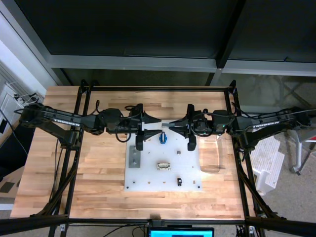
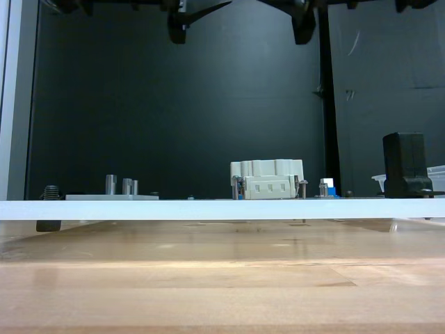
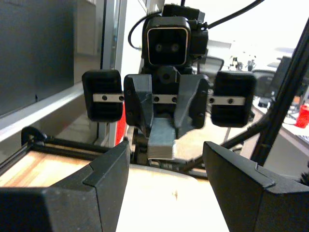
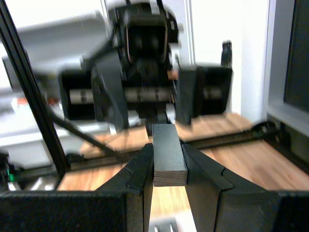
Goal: Pick the 16mm bar and install on taskboard
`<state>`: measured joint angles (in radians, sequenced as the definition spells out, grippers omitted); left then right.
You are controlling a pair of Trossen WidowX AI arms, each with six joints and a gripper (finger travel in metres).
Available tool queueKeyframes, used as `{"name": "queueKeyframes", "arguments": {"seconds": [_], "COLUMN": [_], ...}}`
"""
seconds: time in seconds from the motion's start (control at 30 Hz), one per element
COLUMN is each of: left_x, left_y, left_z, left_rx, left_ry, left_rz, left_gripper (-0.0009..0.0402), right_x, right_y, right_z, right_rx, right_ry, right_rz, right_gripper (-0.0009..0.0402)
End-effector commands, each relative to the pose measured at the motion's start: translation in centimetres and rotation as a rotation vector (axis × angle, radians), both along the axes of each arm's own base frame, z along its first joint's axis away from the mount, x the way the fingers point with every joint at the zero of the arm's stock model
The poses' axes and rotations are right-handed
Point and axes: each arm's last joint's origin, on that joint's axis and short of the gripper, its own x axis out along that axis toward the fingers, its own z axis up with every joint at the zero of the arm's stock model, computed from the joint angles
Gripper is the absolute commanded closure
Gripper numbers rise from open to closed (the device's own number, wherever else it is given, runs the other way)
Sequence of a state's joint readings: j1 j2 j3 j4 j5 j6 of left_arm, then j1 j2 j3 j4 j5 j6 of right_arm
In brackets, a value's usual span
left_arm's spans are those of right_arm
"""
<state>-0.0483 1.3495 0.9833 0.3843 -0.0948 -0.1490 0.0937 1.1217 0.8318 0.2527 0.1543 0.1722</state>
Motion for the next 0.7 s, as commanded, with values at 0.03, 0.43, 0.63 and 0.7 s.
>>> {"name": "queueKeyframes", "arguments": {"seconds": [0.03, 0.43, 0.63, 0.7], "left_x": [-0.9, -2.4, -2.4, -2.4], "left_y": [0.0, 0.1, 0.1, 0.1], "left_z": [0.2, 0.3, 0.3, 0.3], "left_rx": [0.006, 0.052, 0.064, 0.064], "left_ry": [0.007, 0.061, 0.058, 0.059], "left_rz": [-0.001, -0.001, -0.003, -0.005], "left_gripper": [0.018, 0.0209, 0.0218, 0.022], "right_x": [-0.3, -1.2, -0.9, -0.6], "right_y": [0.0, 0.6, 1.7, 2.3], "right_z": [0.3, 1.2, 1.4, 1.2], "right_rx": [-0.012, -0.03, -0.067, -0.08], "right_ry": [0.098, 0.543, 0.777, 0.843], "right_rz": [0.003, 0.09, 0.132, 0.148], "right_gripper": [0.0391, 0.0391, 0.0391, 0.0391]}}
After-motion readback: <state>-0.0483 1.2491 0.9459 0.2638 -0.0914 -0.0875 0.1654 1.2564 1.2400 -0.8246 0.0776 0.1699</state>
